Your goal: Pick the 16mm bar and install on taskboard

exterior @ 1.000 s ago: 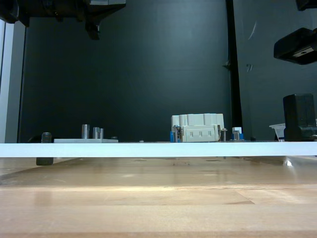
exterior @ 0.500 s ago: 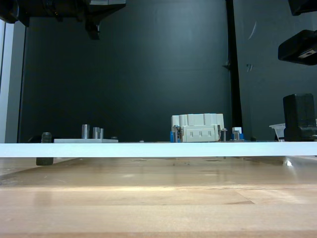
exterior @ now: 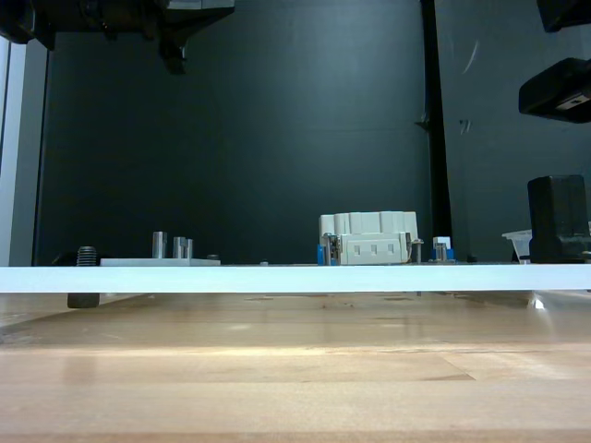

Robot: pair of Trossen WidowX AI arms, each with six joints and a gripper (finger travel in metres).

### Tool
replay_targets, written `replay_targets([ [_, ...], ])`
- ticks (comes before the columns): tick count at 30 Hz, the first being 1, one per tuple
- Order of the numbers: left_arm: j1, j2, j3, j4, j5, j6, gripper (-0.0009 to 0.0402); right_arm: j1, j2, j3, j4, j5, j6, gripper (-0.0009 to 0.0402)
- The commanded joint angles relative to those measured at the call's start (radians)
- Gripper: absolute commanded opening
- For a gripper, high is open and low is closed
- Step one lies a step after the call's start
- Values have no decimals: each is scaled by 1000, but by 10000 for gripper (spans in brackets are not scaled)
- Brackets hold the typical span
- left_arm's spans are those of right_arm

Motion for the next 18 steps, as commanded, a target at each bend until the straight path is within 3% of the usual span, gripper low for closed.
replay_targets([
  [1,0,0,0,0,0,0,0,0,20,-2,5,-1,-1,0],
  [18,0,0,0,0,0,0,0,0,27,-3,10,-1,-3,0],
])
